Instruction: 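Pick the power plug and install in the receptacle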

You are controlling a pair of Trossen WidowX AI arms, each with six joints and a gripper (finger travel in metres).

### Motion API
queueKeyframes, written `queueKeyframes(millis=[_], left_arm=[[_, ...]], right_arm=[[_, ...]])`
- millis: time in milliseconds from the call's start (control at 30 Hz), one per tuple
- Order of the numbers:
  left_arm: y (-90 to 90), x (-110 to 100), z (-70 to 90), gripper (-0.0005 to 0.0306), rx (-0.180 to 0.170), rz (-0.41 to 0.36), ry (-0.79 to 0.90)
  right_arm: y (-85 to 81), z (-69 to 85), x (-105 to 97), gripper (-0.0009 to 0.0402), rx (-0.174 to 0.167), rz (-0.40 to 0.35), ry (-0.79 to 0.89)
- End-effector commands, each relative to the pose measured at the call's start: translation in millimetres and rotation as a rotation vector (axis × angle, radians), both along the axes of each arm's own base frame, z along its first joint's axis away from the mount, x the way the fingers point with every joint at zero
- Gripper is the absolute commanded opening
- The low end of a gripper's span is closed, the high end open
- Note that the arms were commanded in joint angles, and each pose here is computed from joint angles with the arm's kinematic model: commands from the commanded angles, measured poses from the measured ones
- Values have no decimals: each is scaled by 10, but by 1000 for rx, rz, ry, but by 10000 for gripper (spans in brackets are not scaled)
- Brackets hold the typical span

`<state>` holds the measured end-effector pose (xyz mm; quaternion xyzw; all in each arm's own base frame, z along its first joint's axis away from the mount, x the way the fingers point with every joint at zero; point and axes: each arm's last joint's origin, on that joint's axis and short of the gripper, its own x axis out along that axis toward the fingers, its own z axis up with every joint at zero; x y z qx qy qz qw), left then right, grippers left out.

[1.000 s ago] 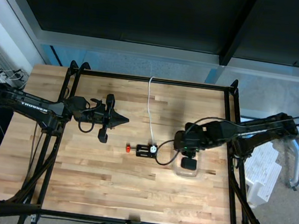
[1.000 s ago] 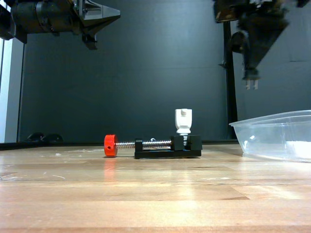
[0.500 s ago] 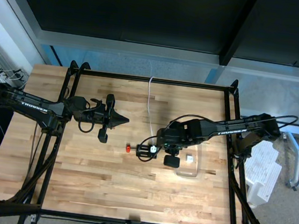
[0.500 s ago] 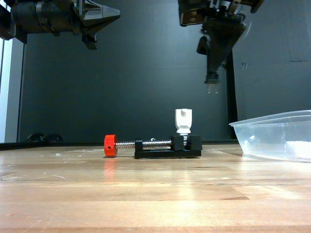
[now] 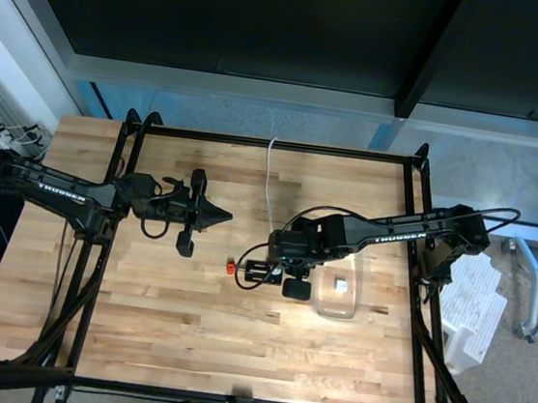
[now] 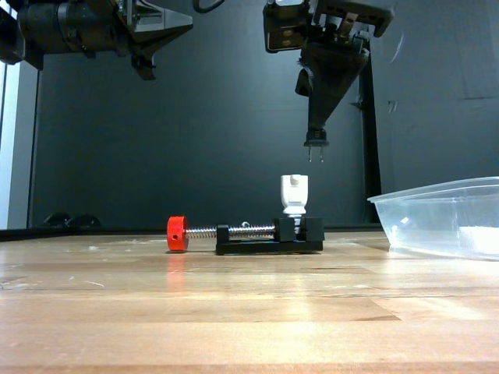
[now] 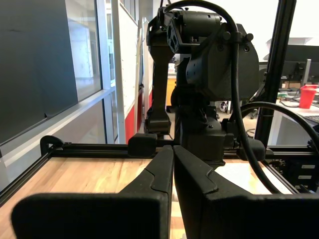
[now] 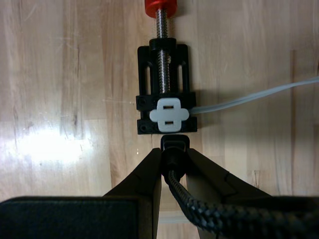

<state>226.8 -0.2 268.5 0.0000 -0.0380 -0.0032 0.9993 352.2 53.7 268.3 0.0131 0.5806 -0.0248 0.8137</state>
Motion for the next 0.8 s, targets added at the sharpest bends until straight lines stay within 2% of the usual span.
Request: queueKeyframes(millis=[33,133,333,800], left_arm=[[0,0,1,0,0,0,0],[1,1,1,0,0,0,0],[0,1,1,0,0,0,0],[1,0,2,0,0,0,-1]], right_arm=[[-7,-6,55,0,-1,6,1],[-12,-23,120,0,24,25,8],[-16,-72,210,0,16,41,13],[-34,-96,226,0,10,49,2]])
